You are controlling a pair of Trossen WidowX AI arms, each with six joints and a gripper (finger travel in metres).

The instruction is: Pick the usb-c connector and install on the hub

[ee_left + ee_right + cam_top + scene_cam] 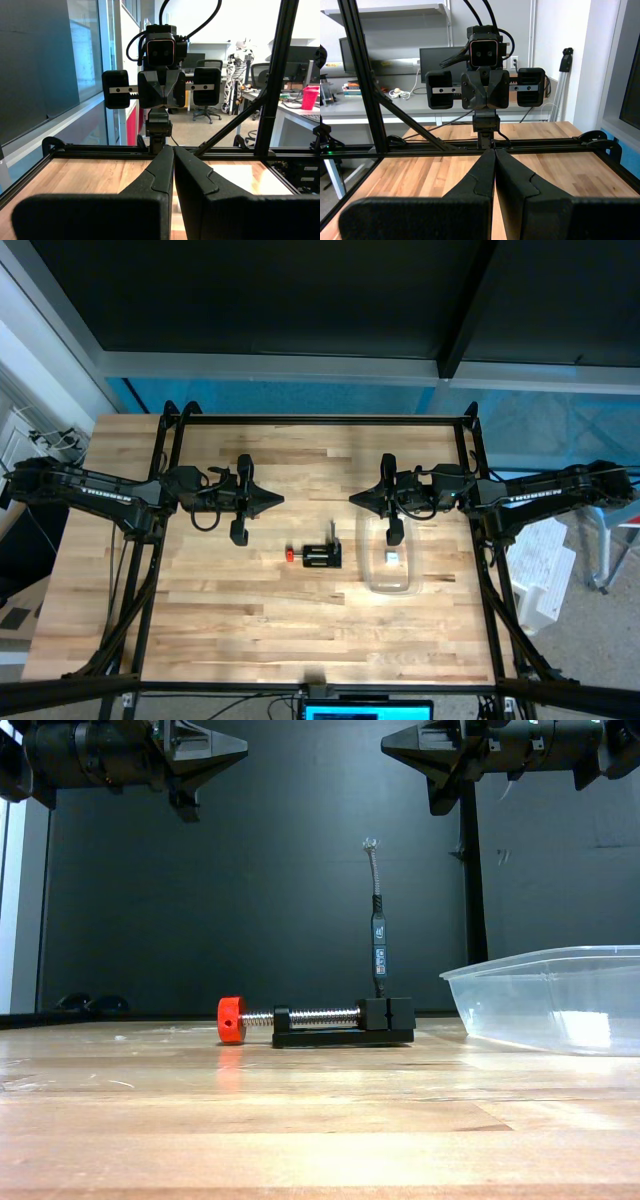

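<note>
Table (200,590): pale wooden planks, black metal frame (320,421) around.
Backdrop: dark panel (300,870) behind.
Windows: tall panes (85,55) on one side.
Beyond: office chair (206,114), desk (395,106) with monitor (432,57), white walls (555,30).
Floor (590,640): grey.
Light: bright, even.

On my feed, wooden table (200,620), clear plastic tub (560,1005) toward its right, black clamp (322,557) with red knob (291,554) just left of the tub, lit screen (367,710) at near edge.
</note>
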